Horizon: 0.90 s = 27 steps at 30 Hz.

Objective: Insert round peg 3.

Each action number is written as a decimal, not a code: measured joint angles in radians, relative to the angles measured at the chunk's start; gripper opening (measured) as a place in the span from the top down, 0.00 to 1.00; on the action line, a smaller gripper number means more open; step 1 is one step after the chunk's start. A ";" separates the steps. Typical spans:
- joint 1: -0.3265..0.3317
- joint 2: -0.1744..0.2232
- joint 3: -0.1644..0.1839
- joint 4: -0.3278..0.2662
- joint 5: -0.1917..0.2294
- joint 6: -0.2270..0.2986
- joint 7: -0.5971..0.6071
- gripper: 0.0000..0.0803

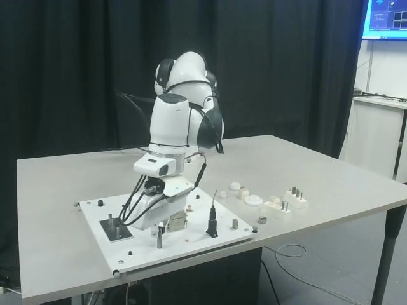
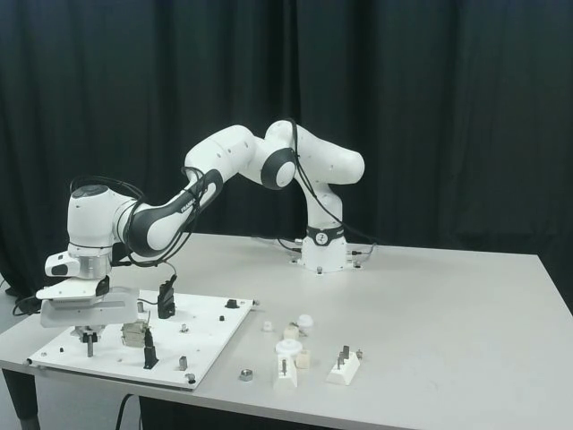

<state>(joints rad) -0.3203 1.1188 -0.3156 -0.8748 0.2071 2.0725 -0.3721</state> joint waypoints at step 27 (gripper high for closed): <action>0.003 0.001 -0.012 0.052 -0.004 0.002 -0.012 0.01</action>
<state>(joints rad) -0.3177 1.1193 -0.3280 -0.8232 0.2030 2.0744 -0.3843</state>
